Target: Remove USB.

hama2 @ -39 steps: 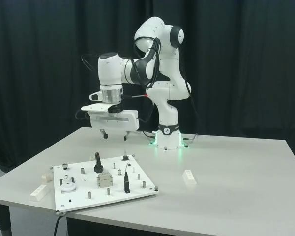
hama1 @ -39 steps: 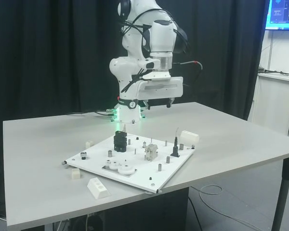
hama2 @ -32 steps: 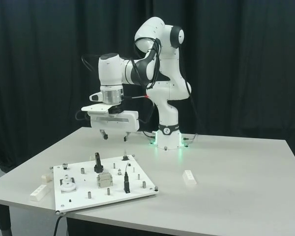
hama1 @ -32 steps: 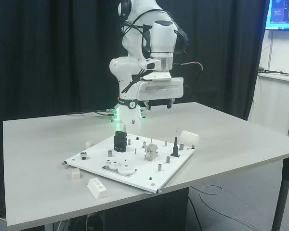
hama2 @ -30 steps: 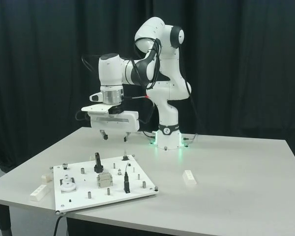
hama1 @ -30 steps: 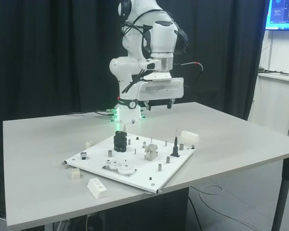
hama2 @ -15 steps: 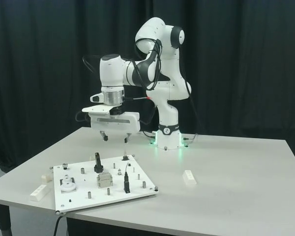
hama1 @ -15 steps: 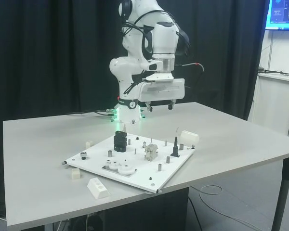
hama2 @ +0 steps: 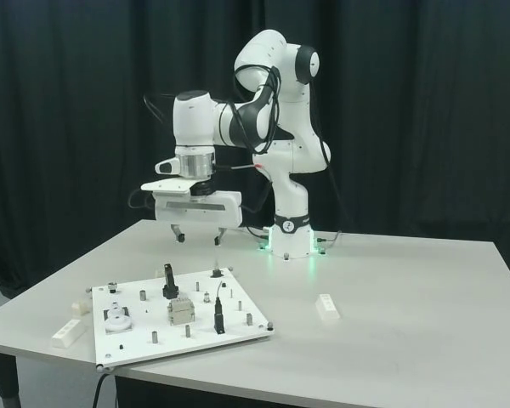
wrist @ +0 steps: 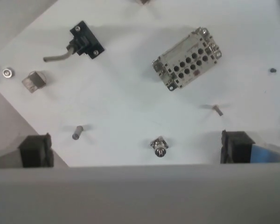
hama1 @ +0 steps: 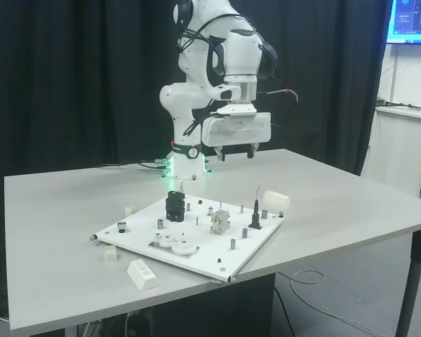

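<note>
Gripper (hama2: 198, 236) released, fingers (wrist: 35, 149) spread wide, empty. It hangs high above the white board (hama2: 127, 344), over the edge farthest from the multi-pin connector (hama2: 180, 311), which is the landmark here.

- Left of and behind the connector: black upright block (hama2: 169, 280). Similar look to the target, so there is a risk of descending on the wrong part.
- Just right of the connector: USB plug (hama2: 218, 320), black, standing upright in its socket with a thin lead rising from it. Not yet touched.
- Right of the connector, beyond the plug: short metal post (hama2: 248, 319).

Likely hazards:
- A finger clips the connector or the post, since the plug sits between them.
- The lead snags between the fingers.
- An off-axis pull jams the plug or lifts the board off the tabletop (hama2: 408, 323).
</note>
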`<state>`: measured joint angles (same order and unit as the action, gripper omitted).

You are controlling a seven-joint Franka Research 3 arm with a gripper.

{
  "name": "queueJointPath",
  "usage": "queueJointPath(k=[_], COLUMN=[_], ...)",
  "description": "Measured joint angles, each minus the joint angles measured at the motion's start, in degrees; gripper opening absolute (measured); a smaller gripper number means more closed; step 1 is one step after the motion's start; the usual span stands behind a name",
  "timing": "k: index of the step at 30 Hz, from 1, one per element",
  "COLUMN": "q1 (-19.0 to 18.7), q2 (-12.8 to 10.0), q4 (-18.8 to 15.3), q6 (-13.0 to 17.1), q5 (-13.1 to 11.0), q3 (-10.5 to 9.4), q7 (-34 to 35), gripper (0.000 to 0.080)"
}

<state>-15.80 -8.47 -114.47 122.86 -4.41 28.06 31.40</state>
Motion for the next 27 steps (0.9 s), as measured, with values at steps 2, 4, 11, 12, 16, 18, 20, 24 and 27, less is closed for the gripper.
queueJointPath(k=[2, 4, 11, 12, 16, 18, 20, 24, 27], q1=[-0.1, -0.1, -0.4, -0.4, -0.4, -0.4, -0.4, -0.5, -0.6], q2=[0.0, -0.1, -0.3, -0.4, -0.6, -0.7, -0.8, -0.9, -1.0], q4=[0.2, 0.4, 0.9, 0.9, 1.1, 1.2, 1.2, 1.3, 1.4], q6=[0.0, 0.0, 0.0, 0.0, 0.0, 0.0, 0.0, 0.0, 0.0], q5=[0.0, 0.0, 0.0, 0.0, 0.0, 0.0, 0.0, 0.1, 0.1], q3=[-0.01, -0.02, -0.02, -0.02, -0.02, -0.02, -0.02, -0.02, -0.03], q7=[-0.4, -1.0, -3.4, -3.9, -5.3, -6.0, -6.5, -7.7, -9.1], gripper=[0.0800, 0.0800, 0.0800, 0.0800, 0.0800, 0.0800, 0.0800, 0.0800, 0.0800])
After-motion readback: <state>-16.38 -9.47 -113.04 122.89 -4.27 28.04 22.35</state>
